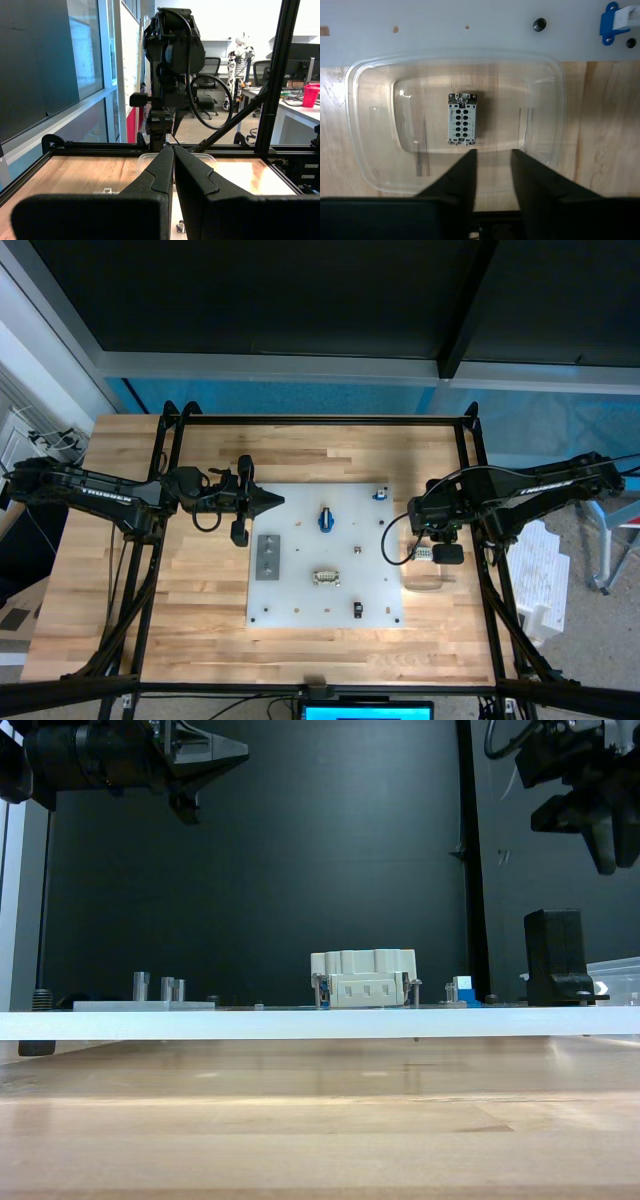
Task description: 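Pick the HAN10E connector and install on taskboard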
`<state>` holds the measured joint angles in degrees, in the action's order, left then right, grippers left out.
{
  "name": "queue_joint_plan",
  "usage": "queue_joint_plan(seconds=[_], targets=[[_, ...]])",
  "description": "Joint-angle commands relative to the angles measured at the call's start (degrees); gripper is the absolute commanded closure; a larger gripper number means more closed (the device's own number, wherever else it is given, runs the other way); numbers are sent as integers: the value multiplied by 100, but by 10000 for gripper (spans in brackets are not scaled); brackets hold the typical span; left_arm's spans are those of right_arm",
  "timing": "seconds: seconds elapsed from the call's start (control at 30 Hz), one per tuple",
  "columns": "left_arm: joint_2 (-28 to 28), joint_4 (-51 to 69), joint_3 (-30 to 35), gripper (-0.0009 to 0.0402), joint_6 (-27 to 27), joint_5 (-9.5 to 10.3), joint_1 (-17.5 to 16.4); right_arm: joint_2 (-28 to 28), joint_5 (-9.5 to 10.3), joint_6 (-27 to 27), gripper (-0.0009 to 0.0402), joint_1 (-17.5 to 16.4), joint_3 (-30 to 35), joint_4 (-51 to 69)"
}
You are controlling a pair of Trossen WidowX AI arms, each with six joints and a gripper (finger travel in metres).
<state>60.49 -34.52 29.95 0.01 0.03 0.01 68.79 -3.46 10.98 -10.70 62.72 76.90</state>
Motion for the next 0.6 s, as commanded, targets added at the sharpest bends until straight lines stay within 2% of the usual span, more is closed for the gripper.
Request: queue_joint_plan(seconds=[0.03,0.17,0.3,0.6], targets=[[0,0,0,392,0,-2,0,0,2,153,231,-83,-203,-170],[0,0,0,392,0,-2,0,15,0,278,171,-216,-479,-396],[0,0,0,392,0,-2,0,13,9,433,134,-264,-787,-741],[0,0,0,392,0,-2,0,79,-4,529,123,-437,-1327,-1298]])
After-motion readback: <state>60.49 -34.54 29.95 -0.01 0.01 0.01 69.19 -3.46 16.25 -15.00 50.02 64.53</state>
